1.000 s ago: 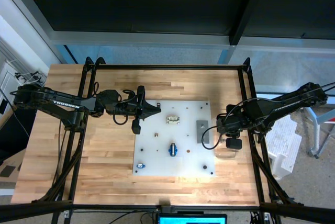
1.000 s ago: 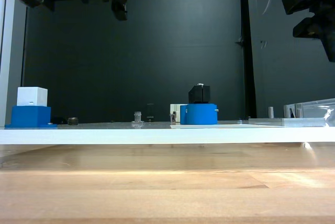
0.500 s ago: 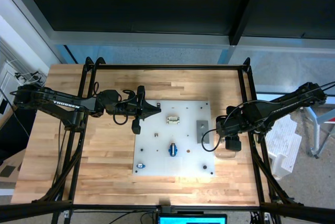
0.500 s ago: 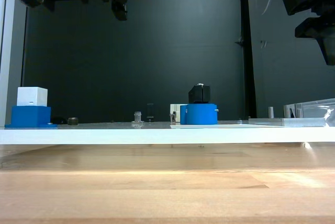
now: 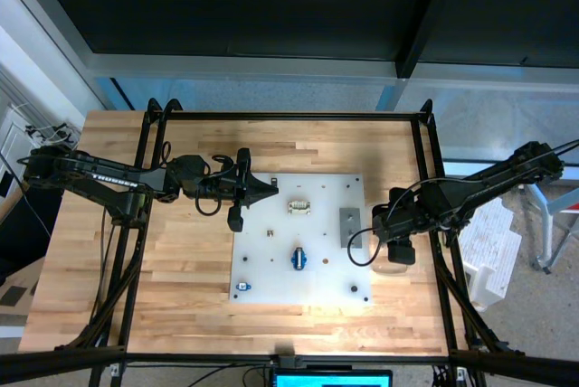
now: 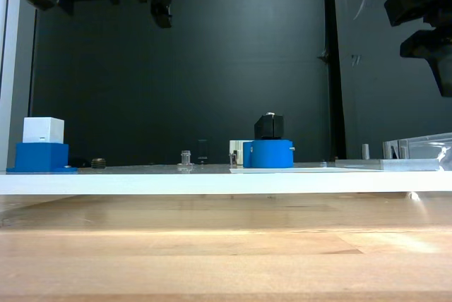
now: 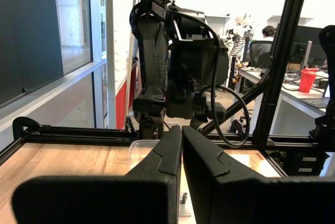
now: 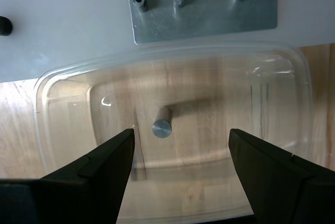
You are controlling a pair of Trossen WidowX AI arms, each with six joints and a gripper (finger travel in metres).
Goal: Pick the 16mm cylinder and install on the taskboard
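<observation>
Hovering right tool [image 8: 180,143]: spread open above your clear plastic tray [image 8: 39,98]
16mm cylinder [image 8: 162,128]: smooth round metal peg, only right wrist view catches it
Left tool [image 7: 182,135]: clenched, over taskboard [image 5: 271,269] edge

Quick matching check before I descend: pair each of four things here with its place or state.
Things:
1. 16mm cylinder
2. left gripper
3. right gripper
4. grey metal block

Places or states:
A. jaws shut, raised over the far left corner of the taskboard
B. on the taskboard
C. inside the clear tray
D. jaws open, above the tray

Pairs: 1-C, 2-A, 3-D, 4-B
</observation>
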